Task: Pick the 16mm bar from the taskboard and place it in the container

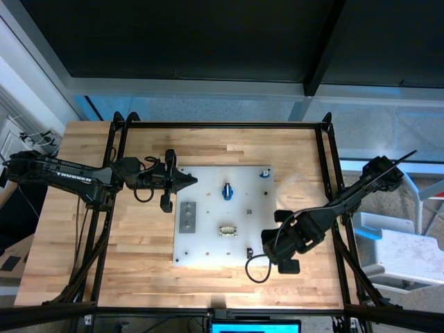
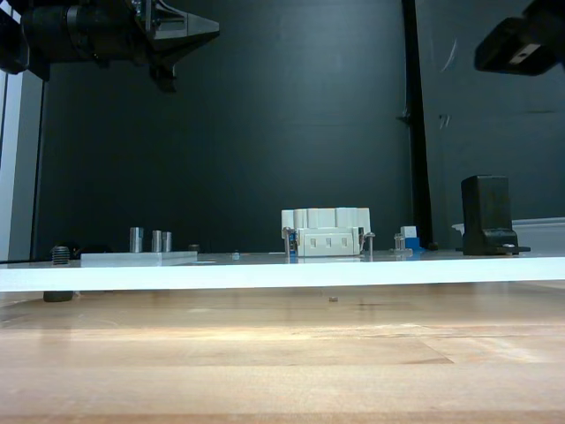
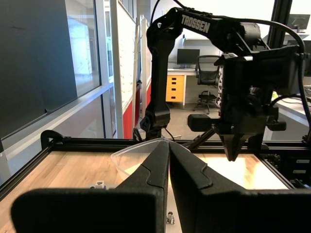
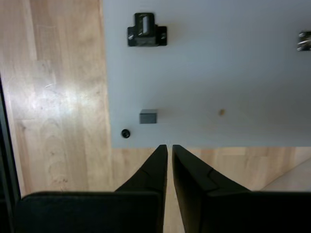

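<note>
Wood surface [image 1: 139, 270] is seen nearest, under the white taskboard [image 1: 208, 246]. The left claw [image 1: 193, 180] is held shut, empty, high by its left edge. Nearby the 16mm bar [image 2: 136, 239], a short grey peg, is stood in the grey block [image 1: 188, 216]. The clear container [image 1: 297, 189] is seen empty at the right. The right claw [image 4: 169, 145], also shut and empty, is held over the near edge.

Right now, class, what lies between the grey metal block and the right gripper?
High view: a small pale connector on the white square taskboard. Right gripper hangs by its near-right corner, left gripper over its far-left corner.
</note>
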You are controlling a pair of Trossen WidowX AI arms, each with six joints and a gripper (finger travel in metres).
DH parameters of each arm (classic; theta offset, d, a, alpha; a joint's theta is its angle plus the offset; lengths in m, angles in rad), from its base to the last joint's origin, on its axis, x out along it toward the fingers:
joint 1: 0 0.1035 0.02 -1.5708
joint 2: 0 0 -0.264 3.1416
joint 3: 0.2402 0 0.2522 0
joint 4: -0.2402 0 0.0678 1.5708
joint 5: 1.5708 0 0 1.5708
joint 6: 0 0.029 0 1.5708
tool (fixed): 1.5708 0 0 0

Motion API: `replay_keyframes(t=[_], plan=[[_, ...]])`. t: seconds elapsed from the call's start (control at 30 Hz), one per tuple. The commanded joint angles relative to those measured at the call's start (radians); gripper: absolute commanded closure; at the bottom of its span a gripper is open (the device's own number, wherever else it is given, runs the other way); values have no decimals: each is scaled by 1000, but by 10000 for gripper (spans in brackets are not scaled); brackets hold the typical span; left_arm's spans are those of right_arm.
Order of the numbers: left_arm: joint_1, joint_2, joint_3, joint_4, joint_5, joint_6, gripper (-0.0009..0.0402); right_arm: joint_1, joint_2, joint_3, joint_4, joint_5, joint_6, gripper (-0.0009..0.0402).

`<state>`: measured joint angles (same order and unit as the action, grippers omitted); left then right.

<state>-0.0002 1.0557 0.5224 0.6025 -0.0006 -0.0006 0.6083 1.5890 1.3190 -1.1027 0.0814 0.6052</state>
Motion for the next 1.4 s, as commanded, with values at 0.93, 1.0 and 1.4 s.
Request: replay_keyframes(t=[0.93,1.0,1.4], plan=[[0,0,0,0,0,0,393,27,42,-31,70,6,18,146],[0,0,0,0,0,0,393,26,42,-43,74,6,19,145],[0,0,0,0,0,0,393,26,74,-82,129,31,16,146]])
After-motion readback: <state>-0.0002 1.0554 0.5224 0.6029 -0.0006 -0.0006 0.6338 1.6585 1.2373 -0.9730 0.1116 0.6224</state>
